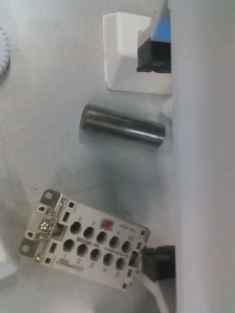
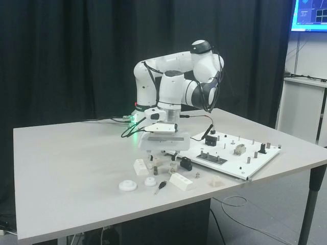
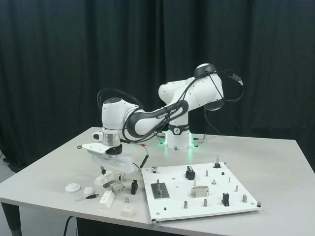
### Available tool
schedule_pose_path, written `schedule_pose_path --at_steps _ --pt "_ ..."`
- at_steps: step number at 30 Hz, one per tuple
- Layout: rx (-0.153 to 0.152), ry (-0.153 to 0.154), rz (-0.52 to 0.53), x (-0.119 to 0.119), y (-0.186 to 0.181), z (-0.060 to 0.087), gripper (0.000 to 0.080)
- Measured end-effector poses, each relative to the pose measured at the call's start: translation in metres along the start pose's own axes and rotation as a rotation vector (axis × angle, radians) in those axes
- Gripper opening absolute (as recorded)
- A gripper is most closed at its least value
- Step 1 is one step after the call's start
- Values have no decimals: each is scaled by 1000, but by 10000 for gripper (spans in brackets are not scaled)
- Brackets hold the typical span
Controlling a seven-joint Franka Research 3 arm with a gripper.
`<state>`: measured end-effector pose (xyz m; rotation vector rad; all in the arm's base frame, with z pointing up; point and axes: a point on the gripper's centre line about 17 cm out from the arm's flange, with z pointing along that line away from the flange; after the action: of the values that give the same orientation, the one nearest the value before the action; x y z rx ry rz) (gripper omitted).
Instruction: Remove square peg 1.
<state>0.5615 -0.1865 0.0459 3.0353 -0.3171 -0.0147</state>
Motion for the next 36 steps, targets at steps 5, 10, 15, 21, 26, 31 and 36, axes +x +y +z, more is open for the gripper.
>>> schedule_pose_path --at_steps 5,10,15,21,26,31,36 --pt "1 4 -1 2 0 -4 797" --pt "3 6 -7 5 -3 -9 797" --pt "4 9 -12 8 -4 -13 799" --pt "4 13 -14 10 -4 -17 799" --pt "-3 16 -15 11 -2 -21 800" --pt "-11 20 -21 13 2 -25 800" --pt "-15 26 -32 15 5 -30 800"
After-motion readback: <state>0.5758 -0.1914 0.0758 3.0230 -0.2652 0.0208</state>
